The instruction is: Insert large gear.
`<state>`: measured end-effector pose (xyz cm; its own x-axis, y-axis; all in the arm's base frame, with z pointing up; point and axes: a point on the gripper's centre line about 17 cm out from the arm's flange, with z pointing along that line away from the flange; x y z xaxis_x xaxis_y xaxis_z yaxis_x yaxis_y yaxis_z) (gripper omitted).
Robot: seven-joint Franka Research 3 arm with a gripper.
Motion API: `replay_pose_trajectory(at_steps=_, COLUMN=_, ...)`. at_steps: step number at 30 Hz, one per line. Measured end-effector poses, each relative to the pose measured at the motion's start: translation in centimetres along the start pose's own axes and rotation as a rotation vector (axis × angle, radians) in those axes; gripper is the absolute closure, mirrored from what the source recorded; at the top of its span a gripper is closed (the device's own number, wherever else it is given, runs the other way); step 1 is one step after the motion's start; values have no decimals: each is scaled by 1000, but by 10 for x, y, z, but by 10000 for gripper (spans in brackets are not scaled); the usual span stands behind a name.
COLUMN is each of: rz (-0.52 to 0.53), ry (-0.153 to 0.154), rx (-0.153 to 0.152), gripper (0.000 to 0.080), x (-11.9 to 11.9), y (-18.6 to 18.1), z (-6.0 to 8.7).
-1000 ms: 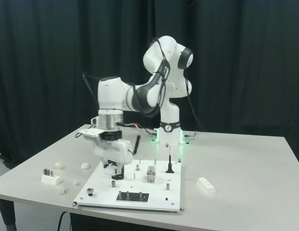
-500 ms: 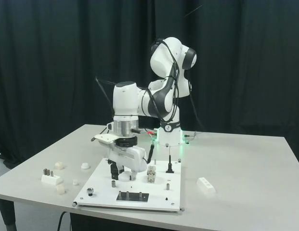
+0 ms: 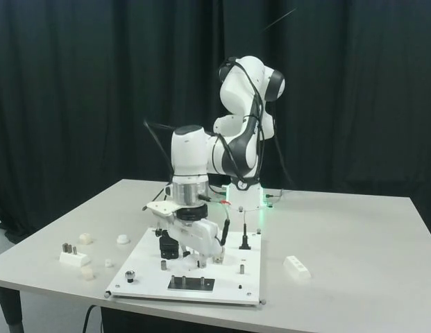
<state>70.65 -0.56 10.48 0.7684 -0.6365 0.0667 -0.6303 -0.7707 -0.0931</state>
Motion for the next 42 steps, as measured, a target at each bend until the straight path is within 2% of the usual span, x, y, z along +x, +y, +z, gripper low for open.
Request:
replay_pose_trajectory(at_steps=10, rz=-1, ry=-22, rx=-30, gripper=209, x=-12, y=3, z=23)
replay_pose_trajectory(at_steps=15, rz=-8, ry=-29, rx=-39, gripper=209, x=-16, y=3, z=30)
replay_pose_trajectory(at_steps=32, rz=-19, ry=-28, rx=-47, gripper=209, x=-18, y=3, z=32)
replay_pose_trajectory(at_steps=42, rz=-24, ry=-24, rx=-48, gripper=209, x=-20, y=2, z=40)
